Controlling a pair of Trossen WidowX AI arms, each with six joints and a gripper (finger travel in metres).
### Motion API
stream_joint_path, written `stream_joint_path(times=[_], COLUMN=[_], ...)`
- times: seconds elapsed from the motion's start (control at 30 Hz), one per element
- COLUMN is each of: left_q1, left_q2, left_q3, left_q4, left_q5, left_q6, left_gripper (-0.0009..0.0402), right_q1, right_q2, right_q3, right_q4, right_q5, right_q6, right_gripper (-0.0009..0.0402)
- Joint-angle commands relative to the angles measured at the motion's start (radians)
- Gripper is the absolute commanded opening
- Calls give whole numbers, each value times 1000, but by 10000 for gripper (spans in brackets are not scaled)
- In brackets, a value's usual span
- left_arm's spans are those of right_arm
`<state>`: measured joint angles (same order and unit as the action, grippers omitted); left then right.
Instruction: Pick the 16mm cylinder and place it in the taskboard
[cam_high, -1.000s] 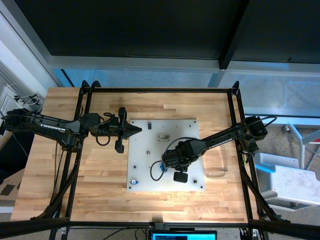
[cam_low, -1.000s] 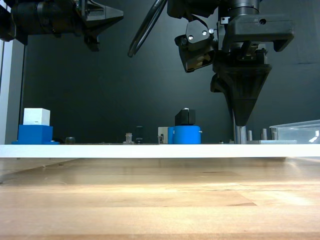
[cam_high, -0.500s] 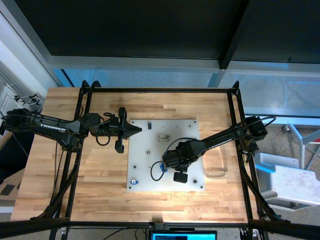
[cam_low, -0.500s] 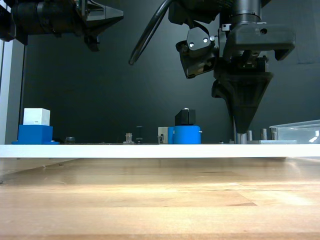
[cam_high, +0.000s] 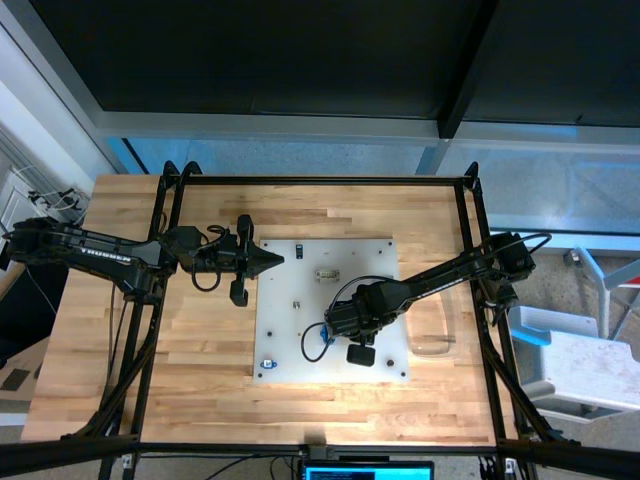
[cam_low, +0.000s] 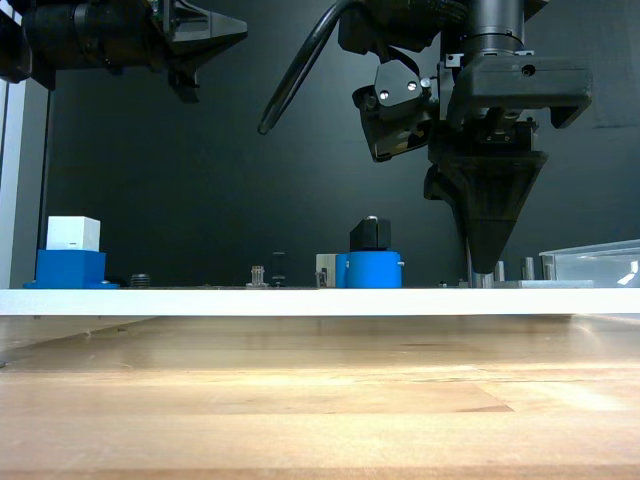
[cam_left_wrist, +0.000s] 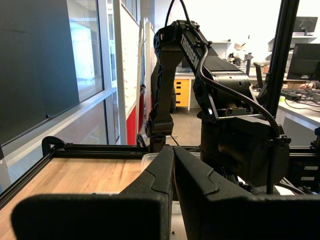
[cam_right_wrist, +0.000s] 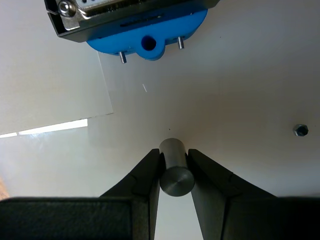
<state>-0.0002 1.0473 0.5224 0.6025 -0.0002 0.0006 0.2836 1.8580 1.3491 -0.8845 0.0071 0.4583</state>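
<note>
The right gripper (cam_right_wrist: 173, 159) pinches the short silver-grey metal cylinder (cam_right_wrist: 176, 172) between its fingertips, pointing down just above the flat white taskboard plate (cam_right_wrist: 240, 75), near the blue connector piece (cam_right_wrist: 145, 35). The target hole is hidden beneath the cylinder, so alignment cannot be confirmed. If the cylinder is off-centre or tilted, its end likely catches the rim and slides up in the thin grip. Released then, it may topple and roll. The left gripper (cam_left_wrist: 173, 155), fingers pressed together, hangs parked above the board's left edge.
</note>
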Motion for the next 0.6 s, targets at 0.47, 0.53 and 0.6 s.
stream_joint_path(times=[0.47, 0.53, 0.6], left_q1=[0, 0, 0], left_q2=[0, 0, 0], left_q3=[0, 0, 0], left_q4=[0, 0, 0], left_q5=[0, 0, 0], left_q6=[0, 0, 0], left_gripper=[0, 0, 0], right_q1=[1, 2, 2], right_q2=[-1, -1, -1], right_q3=[1, 1, 1], right_q4=[1, 0, 0], right_q5=[-1, -1, 0], right_q6=[5, 5, 6], right_gripper=[49, 62, 75])
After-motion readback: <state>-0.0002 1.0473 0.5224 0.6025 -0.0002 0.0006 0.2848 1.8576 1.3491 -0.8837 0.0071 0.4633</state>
